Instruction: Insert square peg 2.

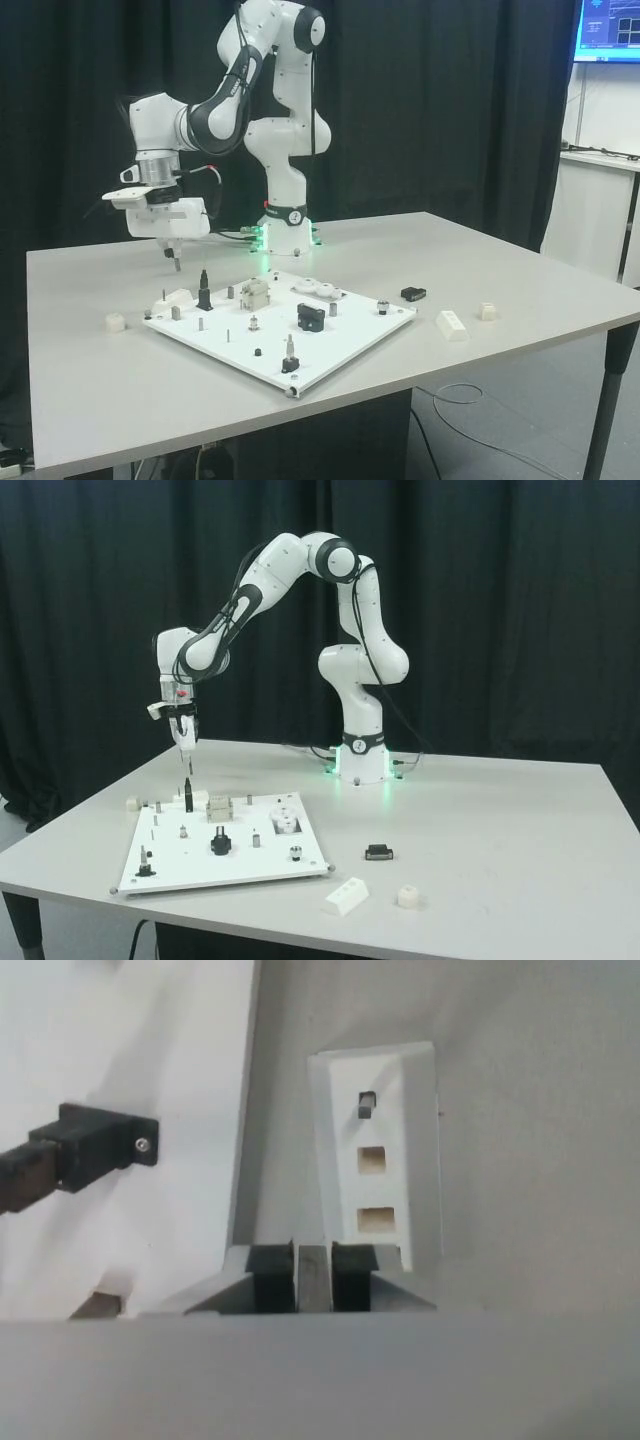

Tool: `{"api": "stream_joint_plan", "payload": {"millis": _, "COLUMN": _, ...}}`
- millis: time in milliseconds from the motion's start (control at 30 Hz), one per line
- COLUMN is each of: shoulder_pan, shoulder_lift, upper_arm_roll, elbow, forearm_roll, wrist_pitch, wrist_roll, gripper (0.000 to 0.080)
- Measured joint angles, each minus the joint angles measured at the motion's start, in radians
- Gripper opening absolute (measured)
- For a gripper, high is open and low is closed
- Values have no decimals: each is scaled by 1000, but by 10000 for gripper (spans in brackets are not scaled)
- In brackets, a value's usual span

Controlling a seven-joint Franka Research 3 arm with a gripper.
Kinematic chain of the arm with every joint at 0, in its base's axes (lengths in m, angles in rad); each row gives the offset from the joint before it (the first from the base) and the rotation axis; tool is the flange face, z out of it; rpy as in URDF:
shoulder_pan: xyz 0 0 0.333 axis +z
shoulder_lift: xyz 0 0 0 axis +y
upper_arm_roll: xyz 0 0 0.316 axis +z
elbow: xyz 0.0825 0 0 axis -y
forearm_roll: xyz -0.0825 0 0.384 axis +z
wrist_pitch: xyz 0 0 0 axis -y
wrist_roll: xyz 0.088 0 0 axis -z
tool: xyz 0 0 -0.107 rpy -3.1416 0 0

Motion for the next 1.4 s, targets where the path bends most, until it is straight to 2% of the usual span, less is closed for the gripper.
{"api": "stream_joint_plan", "payload": {"millis": 233, "shoulder_pan": 4, "shoulder_lift": -1, "upper_arm_roll": 0, "elbow": 0, "forearm_roll": -60, "wrist_pitch": -5, "wrist_roll": 108, "gripper": 75}}
{"api": "stream_joint_plan", "payload": {"millis": 400, "shoulder_pan": 23, "shoulder_lift": -15, "upper_arm_roll": 4, "elbow": 12, "forearm_roll": -146, "wrist_pitch": -44, "wrist_roll": 61, "gripper": 75}}
{"api": "stream_joint_plan", "payload": {"millis": 500, "shoulder_pan": 39, "shoulder_lift": -28, "upper_arm_roll": 5, "elbow": 31, "forearm_roll": -176, "wrist_pitch": -81, "wrist_roll": 44, "gripper": 75}}
{"api": "stream_joint_plan", "payload": {"millis": 667, "shoulder_pan": 64, "shoulder_lift": -48, "upper_arm_roll": 5, "elbow": 79, "forearm_roll": -191, "wrist_pitch": -147, "wrist_roll": 88, "gripper": 75}}
{"api": "stream_joint_plan", "payload": {"millis": 967, "shoulder_pan": 127, "shoulder_lift": -79, "upper_arm_roll": 8, "elbow": 188, "forearm_roll": -251, "wrist_pitch": -268, "wrist_roll": 333, "gripper": 75}}
{"api": "stream_joint_plan", "payload": {"millis": 1100, "shoulder_pan": 162, "shoulder_lift": -81, "upper_arm_roll": 9, "elbow": 226, "forearm_roll": -259, "wrist_pitch": -282, "wrist_roll": 396, "gripper": 75}}
{"api": "stream_joint_plan", "payload": {"millis": 1400, "shoulder_pan": 231, "shoulder_lift": -68, "upper_arm_roll": 12, "elbow": 274, "forearm_roll": -275, "wrist_pitch": -270, "wrist_roll": 524, "gripper": 75}}
